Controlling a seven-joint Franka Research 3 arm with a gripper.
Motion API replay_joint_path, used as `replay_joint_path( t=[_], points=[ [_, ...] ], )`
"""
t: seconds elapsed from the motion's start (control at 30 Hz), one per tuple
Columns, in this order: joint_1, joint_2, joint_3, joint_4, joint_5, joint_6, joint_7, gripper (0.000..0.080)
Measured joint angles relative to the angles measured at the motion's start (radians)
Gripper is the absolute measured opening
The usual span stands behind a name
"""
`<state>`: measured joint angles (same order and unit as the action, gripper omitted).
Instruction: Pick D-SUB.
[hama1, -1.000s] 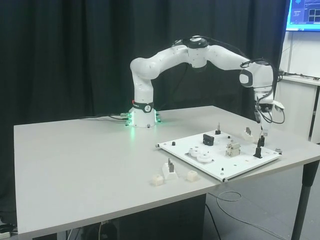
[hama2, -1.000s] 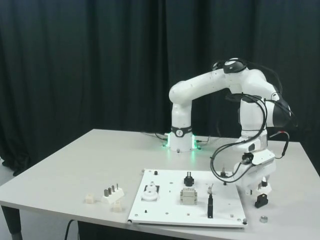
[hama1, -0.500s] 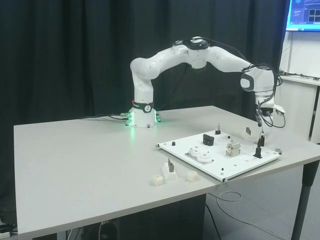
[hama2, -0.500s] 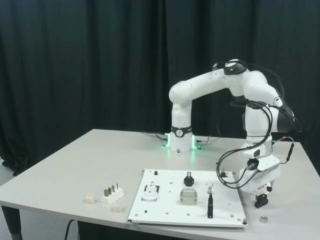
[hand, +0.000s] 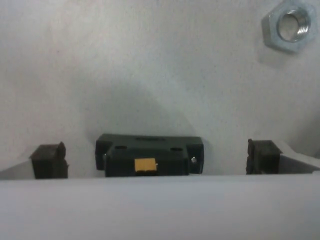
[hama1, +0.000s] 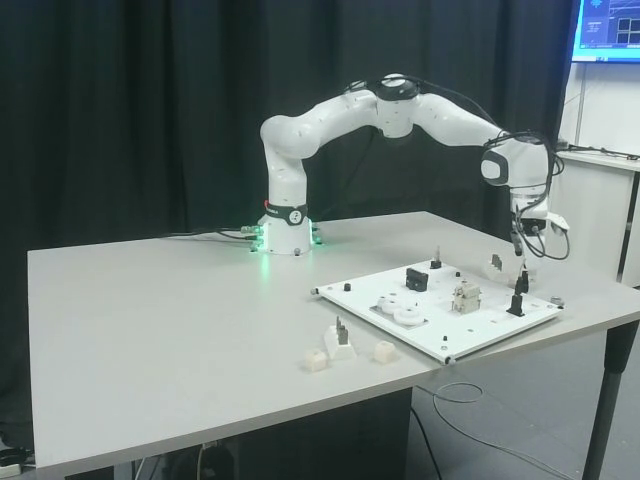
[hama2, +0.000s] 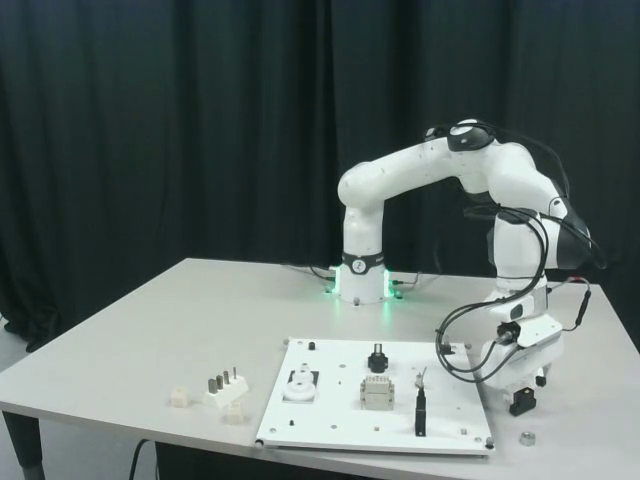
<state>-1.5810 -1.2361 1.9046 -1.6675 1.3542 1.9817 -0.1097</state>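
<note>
The D-SUB (hand: 149, 156) is a black connector lying on the grey table just off the white board's edge, also seen in the second room view as the D-SUB (hama2: 521, 403). My gripper (hand: 155, 159) hangs low right over it and is open. One black fingertip (hand: 48, 161) stands on each side of the connector, the other fingertip (hand: 262, 156) with a clear gap to it. In the room views the gripper (hama2: 521, 386) points down at the table's far end, and the gripper (hama1: 521, 268) sits beyond the board there.
A metal hex nut (hand: 289, 25) lies on the table close to the connector, the nut (hama2: 527, 437) near the table's front edge. The white board (hama2: 330, 420) carries several mounted parts. Small white blocks (hama2: 225, 395) stand beside it.
The arm has swung outward past the board's edge and the gripper has come down over the D-SUB. The connector has not moved.
</note>
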Motion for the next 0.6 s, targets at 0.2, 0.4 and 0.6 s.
replay_joint_path(
  t=[0.2,0.4,0.6],
  points=[
    [0.0,0.0,0.005,0.001,-0.001,0.0,0.007,0.08],
    [0.001,0.0,0.012,0.001,-0.003,0.0,0.012,0.08],
    [0.003,0.0,0.018,0.001,-0.008,0.0,0.021,0.08]
  ],
)
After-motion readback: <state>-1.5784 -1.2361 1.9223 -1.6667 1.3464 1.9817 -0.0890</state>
